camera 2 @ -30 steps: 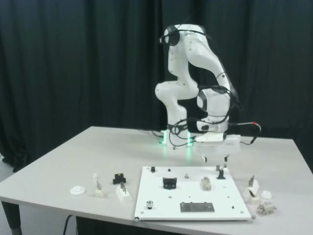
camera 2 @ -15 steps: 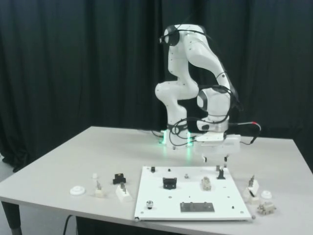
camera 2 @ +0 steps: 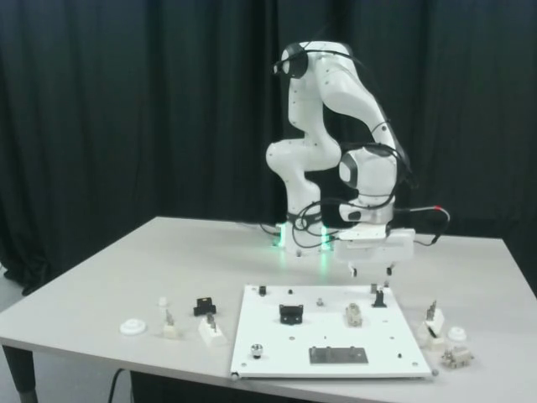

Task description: Pick round peg 2.

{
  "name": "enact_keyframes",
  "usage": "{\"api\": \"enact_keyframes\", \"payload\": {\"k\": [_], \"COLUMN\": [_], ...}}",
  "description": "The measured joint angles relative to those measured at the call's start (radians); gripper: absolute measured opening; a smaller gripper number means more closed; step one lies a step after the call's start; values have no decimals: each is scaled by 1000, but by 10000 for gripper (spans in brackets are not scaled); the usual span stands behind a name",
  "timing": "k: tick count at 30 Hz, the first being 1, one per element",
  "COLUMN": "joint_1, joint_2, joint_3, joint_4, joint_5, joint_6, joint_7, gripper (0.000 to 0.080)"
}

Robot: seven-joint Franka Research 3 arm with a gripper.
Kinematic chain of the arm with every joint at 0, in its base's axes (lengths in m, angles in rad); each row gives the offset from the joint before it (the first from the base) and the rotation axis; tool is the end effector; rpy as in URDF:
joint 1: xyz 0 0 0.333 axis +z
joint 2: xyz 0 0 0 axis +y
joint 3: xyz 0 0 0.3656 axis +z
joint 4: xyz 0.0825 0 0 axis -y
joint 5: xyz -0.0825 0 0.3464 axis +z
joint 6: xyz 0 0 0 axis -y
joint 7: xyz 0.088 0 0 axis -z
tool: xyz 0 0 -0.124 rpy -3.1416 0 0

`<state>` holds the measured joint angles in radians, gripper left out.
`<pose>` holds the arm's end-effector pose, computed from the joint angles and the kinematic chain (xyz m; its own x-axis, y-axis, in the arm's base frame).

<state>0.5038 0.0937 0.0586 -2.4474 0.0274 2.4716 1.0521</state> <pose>0.3885 0.2451 0.3204 0.8700 -0.4902 -0.0527 -0.4880 -0.8714 0.0500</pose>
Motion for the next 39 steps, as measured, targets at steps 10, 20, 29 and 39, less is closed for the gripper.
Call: {"api": "enact_keyframes", "payload": {"k": [10,20,29,39], "joint_1": [1,3,3,3], "joint_2": [-6,-6,-6,1], "joint_3": [12,47,91,132], "joint_4": [6,27,45,67], "joint_5": [3,7,8,9], "joint_6": [0,0,0,7], "joint_7": [29,106,208,294], "gripper": [800,800,800,800]}}
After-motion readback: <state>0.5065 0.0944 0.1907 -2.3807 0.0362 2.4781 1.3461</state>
